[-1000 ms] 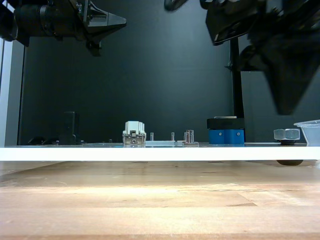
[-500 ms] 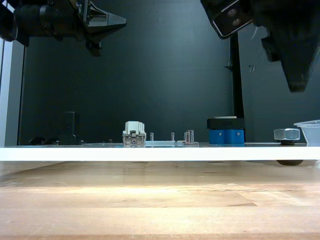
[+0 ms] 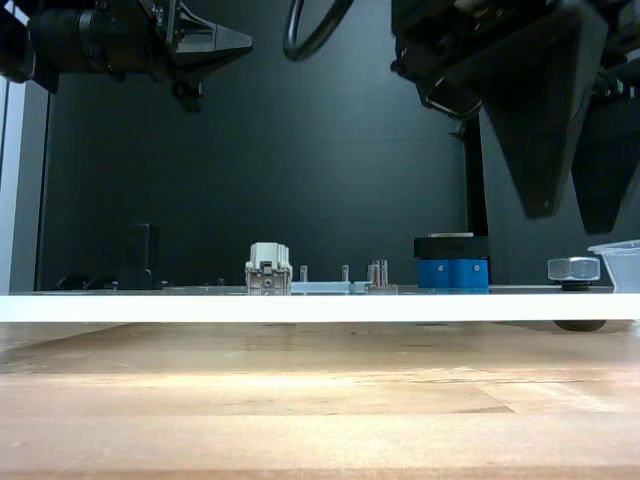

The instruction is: Unfasten the M12 nut and place it in the container

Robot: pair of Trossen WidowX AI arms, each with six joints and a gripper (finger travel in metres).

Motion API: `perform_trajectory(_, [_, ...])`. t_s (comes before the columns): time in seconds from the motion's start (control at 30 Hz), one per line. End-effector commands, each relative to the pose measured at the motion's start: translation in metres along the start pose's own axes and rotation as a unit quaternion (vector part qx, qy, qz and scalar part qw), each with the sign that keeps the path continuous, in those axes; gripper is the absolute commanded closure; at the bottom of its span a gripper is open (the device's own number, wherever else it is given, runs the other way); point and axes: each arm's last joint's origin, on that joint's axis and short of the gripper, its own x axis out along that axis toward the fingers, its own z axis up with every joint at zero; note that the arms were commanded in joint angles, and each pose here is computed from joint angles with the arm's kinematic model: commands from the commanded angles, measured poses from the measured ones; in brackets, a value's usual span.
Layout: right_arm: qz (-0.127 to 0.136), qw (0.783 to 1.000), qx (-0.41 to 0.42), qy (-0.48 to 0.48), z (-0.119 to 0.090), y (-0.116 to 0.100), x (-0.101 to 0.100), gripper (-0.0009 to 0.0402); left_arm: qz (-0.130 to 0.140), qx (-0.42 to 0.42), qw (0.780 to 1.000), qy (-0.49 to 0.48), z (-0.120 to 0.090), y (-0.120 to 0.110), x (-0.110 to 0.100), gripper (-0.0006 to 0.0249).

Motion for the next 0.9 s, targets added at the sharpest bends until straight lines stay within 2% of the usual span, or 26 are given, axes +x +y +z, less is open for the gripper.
perform_trajectory(0.03, [0.009,1.000,0.005,0.007,0.000,0.005,0.009,0.0124,0.000,0.000,1.000,0.000,0.000,0.000,0.000,0.0243])
perform_trajectory(0.3, [0.002,1.000,0.026,0.013,0.000,0.010,0.025,0.0166,0.000,0.000,1.000,0.000,0.000,0.000,0.000,0.0243])
perform_trajectory(0.9, [-0.014,1.000,0.019,0.009,0.004,0.006,0.025,0.0339,0.000,0.000,1.000,0.000,0.000,0.000,0.000,0.0243])
